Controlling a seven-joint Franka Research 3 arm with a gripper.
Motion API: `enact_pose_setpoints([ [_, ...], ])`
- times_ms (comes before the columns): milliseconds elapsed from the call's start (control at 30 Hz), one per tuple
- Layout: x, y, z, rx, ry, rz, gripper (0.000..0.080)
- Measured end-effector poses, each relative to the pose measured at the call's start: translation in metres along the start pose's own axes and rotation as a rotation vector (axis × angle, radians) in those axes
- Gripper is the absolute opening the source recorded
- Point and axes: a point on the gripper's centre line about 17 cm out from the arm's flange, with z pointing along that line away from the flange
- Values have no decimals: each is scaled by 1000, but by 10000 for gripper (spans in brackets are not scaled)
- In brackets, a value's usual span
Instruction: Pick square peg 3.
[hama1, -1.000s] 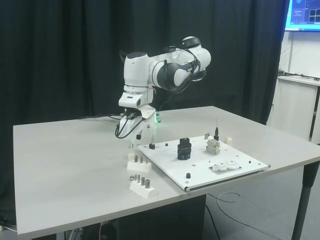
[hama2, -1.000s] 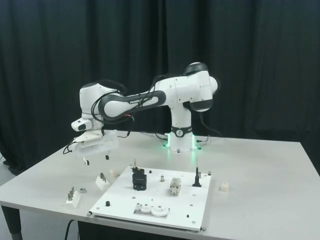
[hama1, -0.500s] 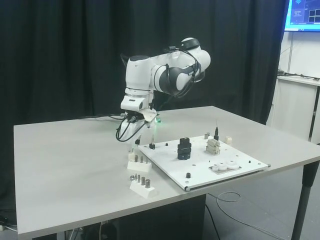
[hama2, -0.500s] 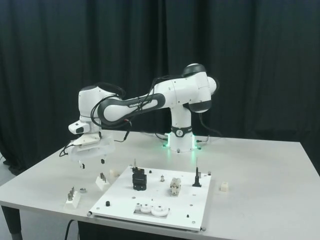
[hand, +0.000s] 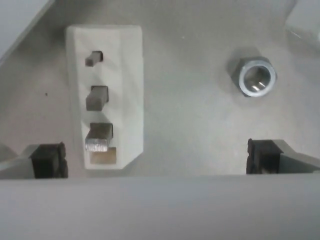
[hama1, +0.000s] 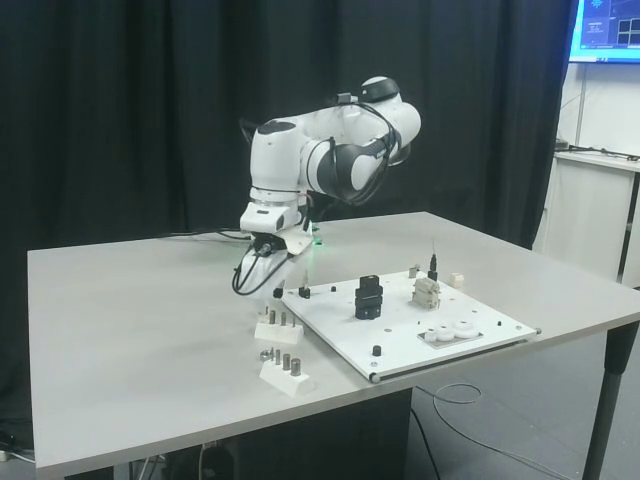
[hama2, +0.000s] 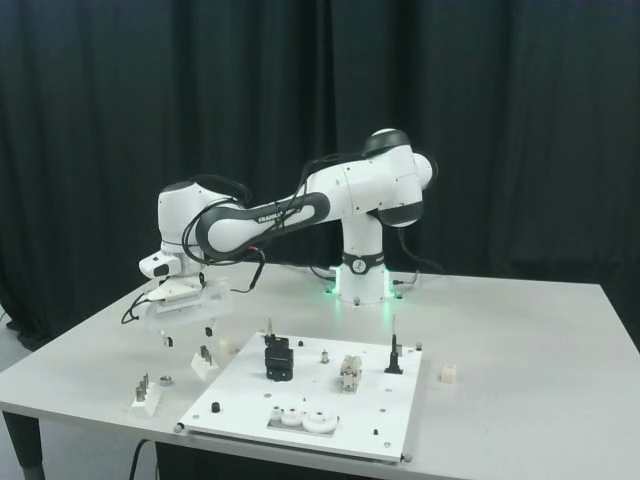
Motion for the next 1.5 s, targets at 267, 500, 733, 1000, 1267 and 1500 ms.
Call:
enact_pose_setpoints([
  [267, 2, -8, 10, 16, 2, -34, 800],
  [500, -1, -19, 14, 24, -2, -32, 800],
  [733, -4, -31, 17, 15, -9, -37, 800],
  [1000, -8, -38, 19, -29, -16, -48, 800],
  [1267, -4, -39, 18, -55, -19, -58, 800],
  [1500, -1, -39, 18, -59, -21, -64, 800],
])
